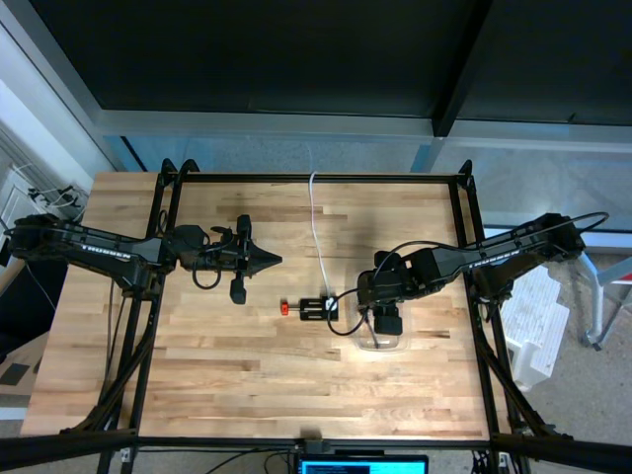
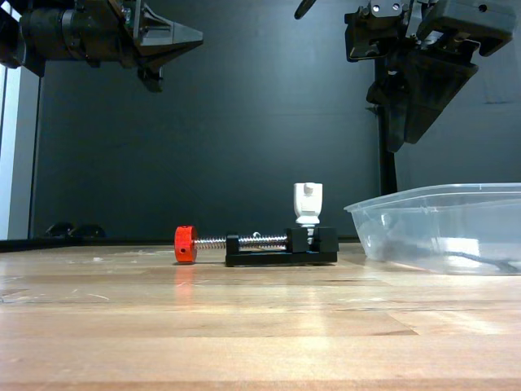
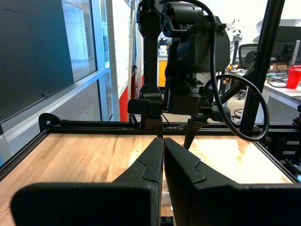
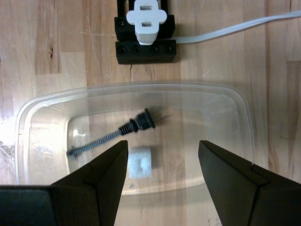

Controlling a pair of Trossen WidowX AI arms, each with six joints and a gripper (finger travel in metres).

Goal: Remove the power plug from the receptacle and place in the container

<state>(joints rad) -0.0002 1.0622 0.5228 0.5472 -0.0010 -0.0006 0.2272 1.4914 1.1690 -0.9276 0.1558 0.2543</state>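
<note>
Evidently the placing step, at its tail end. Right gripper [image 4: 162, 153] hangs above the container [image 4: 141, 87] with its fingers spread wide and nothing between them. Below the gap, the power plug [image 4: 115, 134] lies flat on the tray floor, touching neither finger. Its long axis runs at a slant across the tray. The thick head points toward the wall nearest the receptacle [image 4: 146, 46], and the thin cord stub trails toward the far corner. A small white-grey cube [image 4: 140, 165] sits just beside the stub, apart from it. The white socket face [image 4: 146, 18] shows bare slots with nothing seated.

In the high view the container sits right of centre in the frame. The receptacle is just to its left, its red knob [image 1: 284, 308] pointing left and its long white cable [image 1: 317, 222] running toward the top.

Left gripper [image 1: 267, 260] is parked at left of centre, well apart, fingers pressed together.

Judgement: the plug looks delivered. The next move calls only for a straight lift clear, without clipping the tray rim.
</note>
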